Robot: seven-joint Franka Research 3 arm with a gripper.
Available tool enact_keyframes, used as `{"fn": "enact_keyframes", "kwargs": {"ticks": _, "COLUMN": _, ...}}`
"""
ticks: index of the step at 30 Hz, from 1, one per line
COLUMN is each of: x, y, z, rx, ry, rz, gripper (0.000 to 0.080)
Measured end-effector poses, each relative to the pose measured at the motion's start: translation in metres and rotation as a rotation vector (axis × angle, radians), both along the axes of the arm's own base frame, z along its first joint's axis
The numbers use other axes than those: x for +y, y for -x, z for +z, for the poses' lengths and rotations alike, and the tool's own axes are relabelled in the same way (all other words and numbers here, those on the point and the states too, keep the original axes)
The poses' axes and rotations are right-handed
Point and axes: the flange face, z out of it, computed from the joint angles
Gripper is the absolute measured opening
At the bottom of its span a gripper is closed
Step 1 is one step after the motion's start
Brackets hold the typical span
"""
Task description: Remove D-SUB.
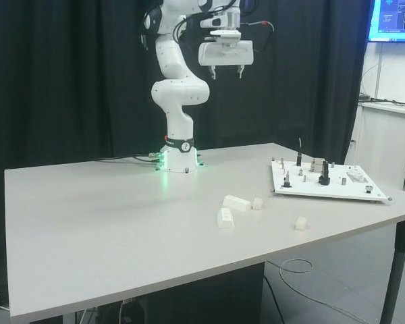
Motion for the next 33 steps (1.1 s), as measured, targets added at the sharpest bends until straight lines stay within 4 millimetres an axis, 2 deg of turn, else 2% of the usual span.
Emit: {"fn": "enact_keyframes", "kwargs": {"ticks": 33, "x": -0.0031, "y": -0.0092, "z": -0.0079, "rx": 0.009, "ry": 0.0, "rz": -0.005, "gripper": 0.08}}
